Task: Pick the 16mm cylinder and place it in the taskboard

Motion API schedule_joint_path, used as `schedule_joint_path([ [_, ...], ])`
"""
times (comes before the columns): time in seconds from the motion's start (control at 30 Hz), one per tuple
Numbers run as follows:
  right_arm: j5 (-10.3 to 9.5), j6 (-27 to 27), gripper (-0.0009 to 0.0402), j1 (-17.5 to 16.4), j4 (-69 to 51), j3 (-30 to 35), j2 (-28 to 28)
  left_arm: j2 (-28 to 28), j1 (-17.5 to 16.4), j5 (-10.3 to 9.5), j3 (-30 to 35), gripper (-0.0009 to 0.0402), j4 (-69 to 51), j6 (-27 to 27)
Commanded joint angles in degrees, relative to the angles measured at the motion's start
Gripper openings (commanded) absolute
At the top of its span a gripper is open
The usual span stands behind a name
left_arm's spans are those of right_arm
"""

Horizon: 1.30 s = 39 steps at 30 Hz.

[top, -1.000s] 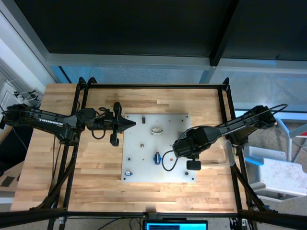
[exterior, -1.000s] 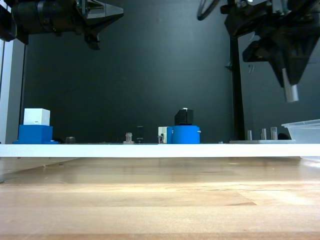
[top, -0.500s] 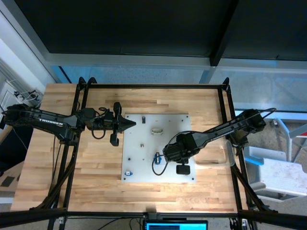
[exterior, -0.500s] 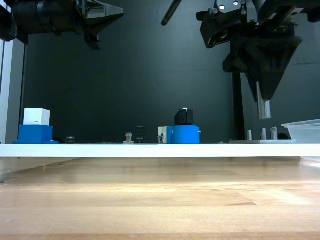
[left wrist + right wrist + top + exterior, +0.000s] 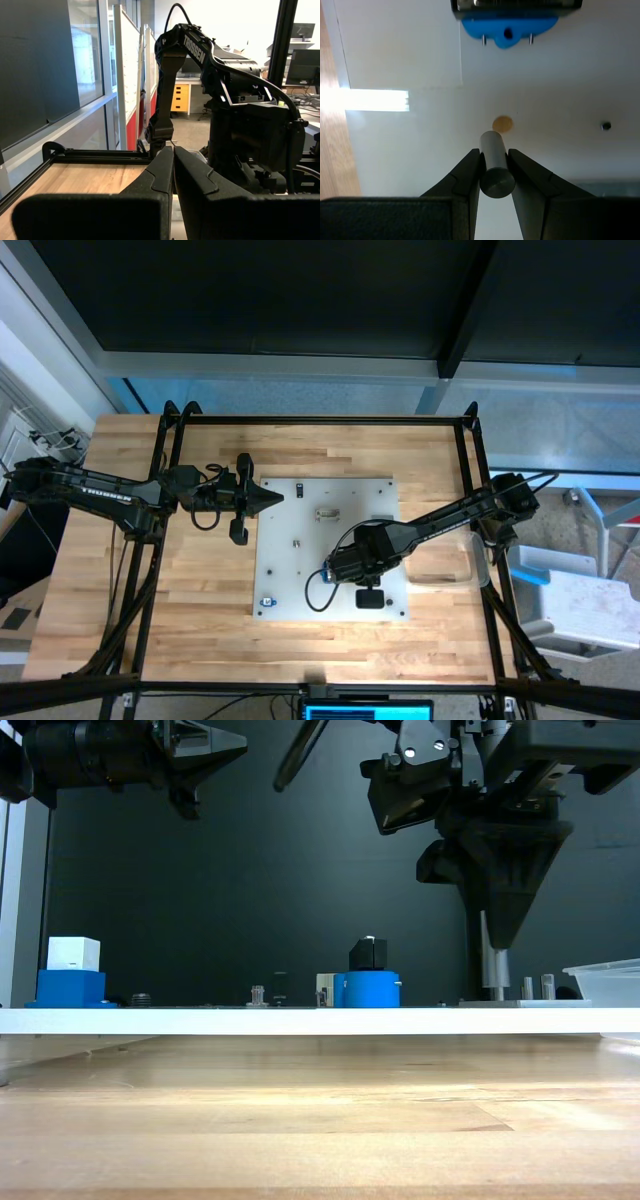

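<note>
While right jaws grip the cylinder [image 5: 492, 150] upright just above the taskboard [image 5: 395, 60], by a tan spot [image 5: 502, 123], left jaws hang closed, empty, high at its left edge.

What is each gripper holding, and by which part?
Right gripper, over the taskboard, clamps the 16mm cylinder by its upper sides, lower end free. Left gripper, parked at its left edge, holds nothing.

A clear plastic tray [image 5: 452, 571] lies on the wooden table [image 5: 180, 620] near its right edge, inside a black frame [image 5: 320, 421].
</note>
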<state>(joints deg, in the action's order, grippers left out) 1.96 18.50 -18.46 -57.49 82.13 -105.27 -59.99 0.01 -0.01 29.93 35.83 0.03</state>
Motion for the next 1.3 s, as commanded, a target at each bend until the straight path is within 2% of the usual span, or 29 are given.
schedule_joint_path([
  [0.03,0.04,-0.7,0.0016,0.6,0.5,-0.1,-0.3,0.0,0.0,0.00,0.0,0.0000,0.0,0.0],
  [0.43,0.13,-2.5,0.0016,1.5,1.2,-0.6,-0.3,0.0,0.0,0.00,0.0,0.0000,0.0,0.0],
  [1.3,0.11,-2.5,0.0016,1.5,4.3,-3.4,-0.3,0.0,0.0,0.00,0.0,0.0000,0.0,0.0],
])
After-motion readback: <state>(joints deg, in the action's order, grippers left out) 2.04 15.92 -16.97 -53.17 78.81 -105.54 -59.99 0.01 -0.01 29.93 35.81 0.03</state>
